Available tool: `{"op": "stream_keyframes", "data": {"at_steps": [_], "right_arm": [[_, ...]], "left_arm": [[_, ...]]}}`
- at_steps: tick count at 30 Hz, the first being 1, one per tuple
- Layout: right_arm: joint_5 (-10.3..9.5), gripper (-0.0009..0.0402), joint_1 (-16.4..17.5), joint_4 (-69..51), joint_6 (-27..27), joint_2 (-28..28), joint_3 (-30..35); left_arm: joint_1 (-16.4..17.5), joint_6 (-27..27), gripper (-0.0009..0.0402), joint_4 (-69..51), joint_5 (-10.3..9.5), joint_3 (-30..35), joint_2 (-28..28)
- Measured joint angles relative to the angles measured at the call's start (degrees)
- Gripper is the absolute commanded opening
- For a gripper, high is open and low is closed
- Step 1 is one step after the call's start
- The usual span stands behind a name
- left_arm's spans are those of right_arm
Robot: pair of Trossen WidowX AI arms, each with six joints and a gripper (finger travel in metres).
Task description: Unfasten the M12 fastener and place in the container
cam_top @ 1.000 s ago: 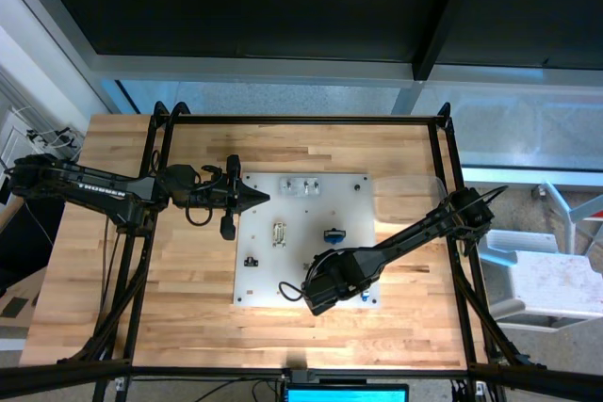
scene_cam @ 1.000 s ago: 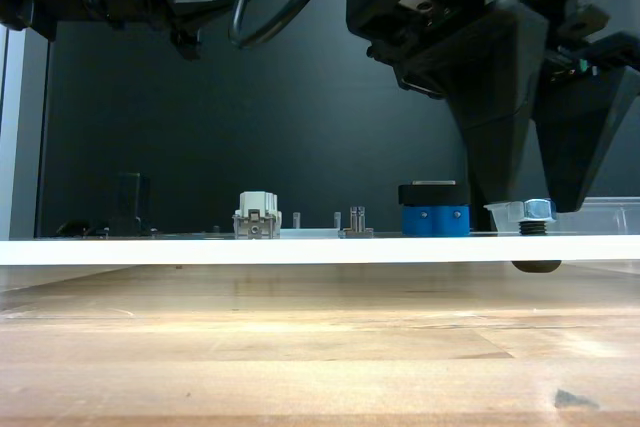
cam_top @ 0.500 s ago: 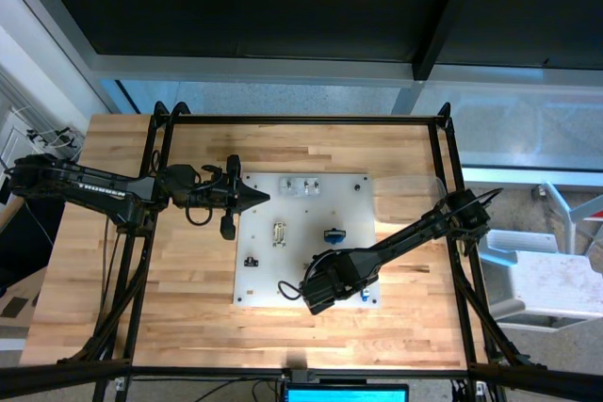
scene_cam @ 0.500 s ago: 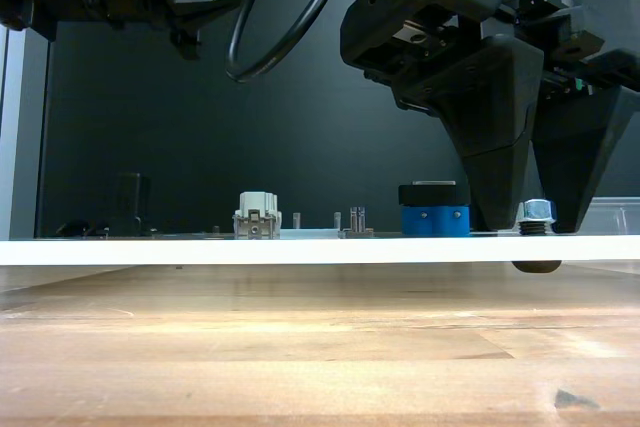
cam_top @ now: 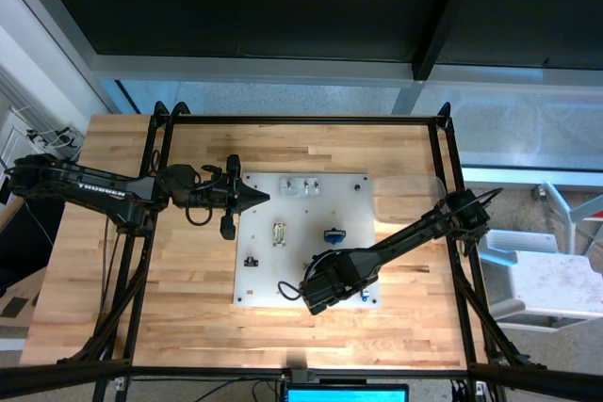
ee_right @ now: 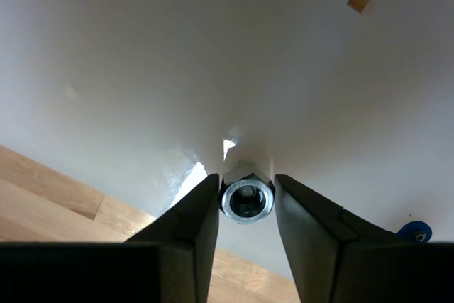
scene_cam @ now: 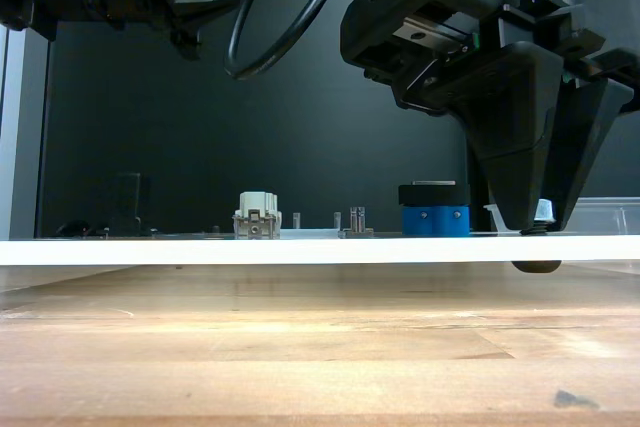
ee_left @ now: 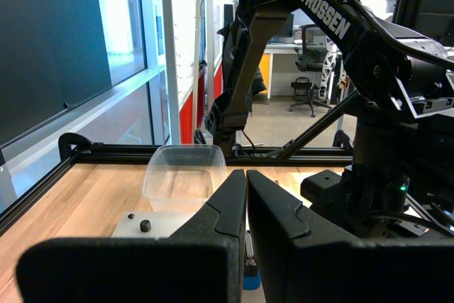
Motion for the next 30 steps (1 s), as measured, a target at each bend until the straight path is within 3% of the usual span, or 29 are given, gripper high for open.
{"op": "stream_keyframes", "data": {"at_steps": [13, 30], "right_arm": [[0.00, 0.0031, 0.0, 0.0, -1.4, -0.2, 0.0], [0.02, 0.0025, -0.1, -2.6, -4.4, -6.6, 0.0]], "left_arm": [[0.0, 0.0, 0.0000, 0.0, -0.02, 0.0, 0.0], [0.0, 0.0, 0.0000, 0.0, 0.00, 0.0, 0.0]]}}
